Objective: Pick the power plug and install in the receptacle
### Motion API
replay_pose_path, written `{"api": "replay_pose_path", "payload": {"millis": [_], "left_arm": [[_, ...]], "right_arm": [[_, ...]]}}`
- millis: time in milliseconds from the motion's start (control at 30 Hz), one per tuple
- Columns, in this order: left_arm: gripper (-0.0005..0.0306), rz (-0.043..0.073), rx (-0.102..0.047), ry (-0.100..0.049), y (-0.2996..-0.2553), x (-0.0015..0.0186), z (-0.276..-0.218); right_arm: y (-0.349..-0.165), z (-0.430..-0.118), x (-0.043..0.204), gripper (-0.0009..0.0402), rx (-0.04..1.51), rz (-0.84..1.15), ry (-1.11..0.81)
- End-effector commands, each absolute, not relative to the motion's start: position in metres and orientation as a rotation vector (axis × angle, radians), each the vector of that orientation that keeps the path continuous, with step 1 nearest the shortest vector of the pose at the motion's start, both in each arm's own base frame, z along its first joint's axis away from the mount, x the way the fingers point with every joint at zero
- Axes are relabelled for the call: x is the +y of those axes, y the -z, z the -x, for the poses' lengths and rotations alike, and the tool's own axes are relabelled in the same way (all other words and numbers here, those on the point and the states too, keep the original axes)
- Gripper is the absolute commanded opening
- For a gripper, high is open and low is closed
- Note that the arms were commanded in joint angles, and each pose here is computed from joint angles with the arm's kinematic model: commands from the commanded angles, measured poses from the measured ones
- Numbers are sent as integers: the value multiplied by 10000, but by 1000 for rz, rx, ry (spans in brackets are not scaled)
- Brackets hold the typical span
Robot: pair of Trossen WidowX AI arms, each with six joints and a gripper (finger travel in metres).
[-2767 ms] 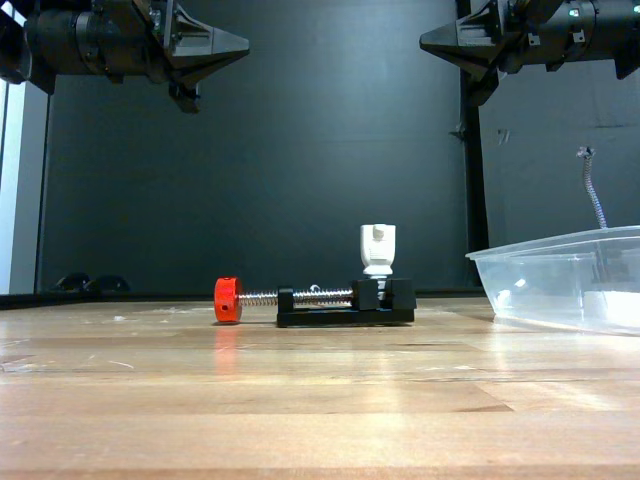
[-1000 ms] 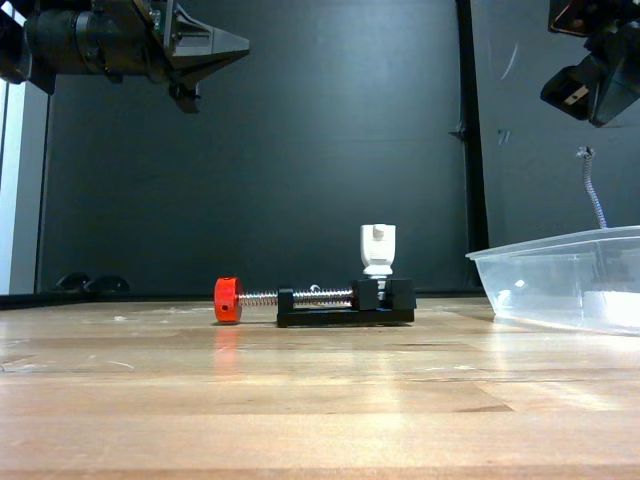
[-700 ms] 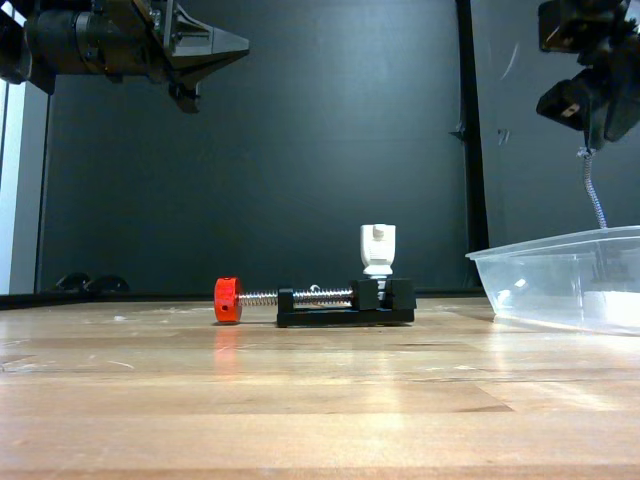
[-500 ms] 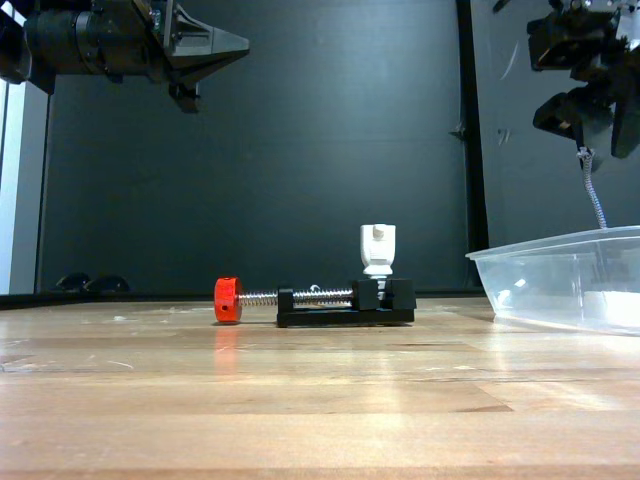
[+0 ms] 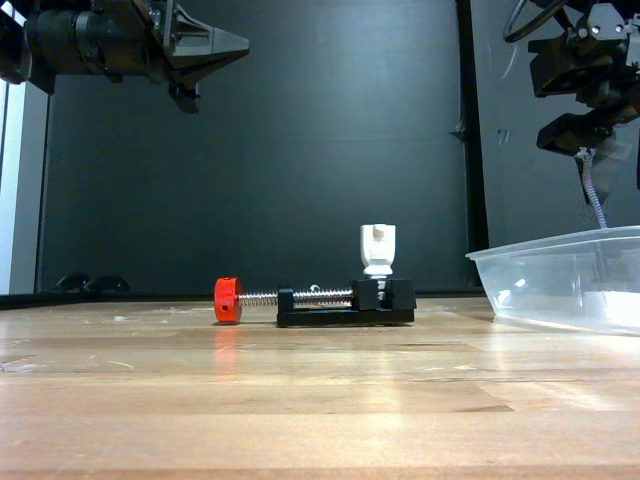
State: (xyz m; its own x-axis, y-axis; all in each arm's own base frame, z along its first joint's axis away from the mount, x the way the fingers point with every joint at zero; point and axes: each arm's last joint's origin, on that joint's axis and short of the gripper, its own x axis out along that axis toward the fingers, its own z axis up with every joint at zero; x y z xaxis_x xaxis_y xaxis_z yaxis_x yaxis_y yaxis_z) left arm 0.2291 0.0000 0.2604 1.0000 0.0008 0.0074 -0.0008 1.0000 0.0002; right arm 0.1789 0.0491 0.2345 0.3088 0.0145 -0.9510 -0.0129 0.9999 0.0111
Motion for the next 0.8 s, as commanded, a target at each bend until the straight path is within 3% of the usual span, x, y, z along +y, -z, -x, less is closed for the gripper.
{"api": "replay_pose_path", "payload": {"millis": [33,800], "left_arm": [[0,0,-8,0,-2605,0,-2292],[0,0,-8,-1,-2605,1,-2292]], "right_arm": [[-2309,-1820,519,247,1249,14,-16],[-1939,-1943,589,247,1220,-7,-18]]}}
